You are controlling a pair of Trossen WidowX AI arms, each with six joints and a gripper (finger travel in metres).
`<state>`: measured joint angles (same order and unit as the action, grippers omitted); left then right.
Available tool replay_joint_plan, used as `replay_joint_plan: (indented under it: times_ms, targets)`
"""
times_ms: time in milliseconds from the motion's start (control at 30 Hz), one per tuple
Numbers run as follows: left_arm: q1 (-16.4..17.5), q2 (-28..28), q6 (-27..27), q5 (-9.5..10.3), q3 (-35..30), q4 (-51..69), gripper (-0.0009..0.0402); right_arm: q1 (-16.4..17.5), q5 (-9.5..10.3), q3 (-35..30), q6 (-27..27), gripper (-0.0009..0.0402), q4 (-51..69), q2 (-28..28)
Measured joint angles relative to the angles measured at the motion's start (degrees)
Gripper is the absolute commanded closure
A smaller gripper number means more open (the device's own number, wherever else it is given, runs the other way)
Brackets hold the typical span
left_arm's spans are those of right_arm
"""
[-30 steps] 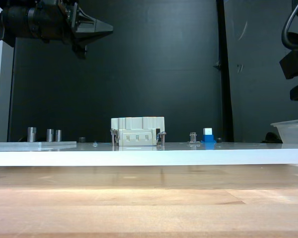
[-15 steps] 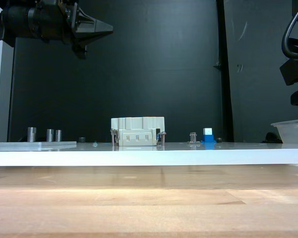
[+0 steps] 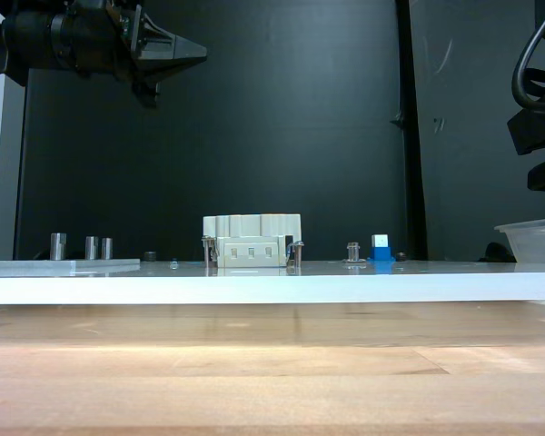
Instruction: Remove the HAN10-E connector and place it in the container
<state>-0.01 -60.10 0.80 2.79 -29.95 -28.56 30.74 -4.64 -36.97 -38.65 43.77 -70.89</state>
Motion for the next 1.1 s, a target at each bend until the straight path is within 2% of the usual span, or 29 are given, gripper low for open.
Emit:
replay_joint_plan:
  times_ms: [300, 867, 1100]
  targets:
    - [0.00, 0.00, 0.02, -0.02, 0.02, 0.00, 0.0393, 0.02, -0.17, -3.58, 0.48, 0.0129, 4.59, 0.33]
    - [0.00, 0.00, 0.00, -0.02, 0.00, 0.00, 0.0393, 0.04, -0.26, -11.93, 0.55, 0.0158, 17.40, 5.60]
    - [0.00, 0.00, 0.00, -0.02, 0.00, 0.00, 0.0393, 0.04, -0.31, -13.73, 0.57, 0.0169, 19.26, 6.80]
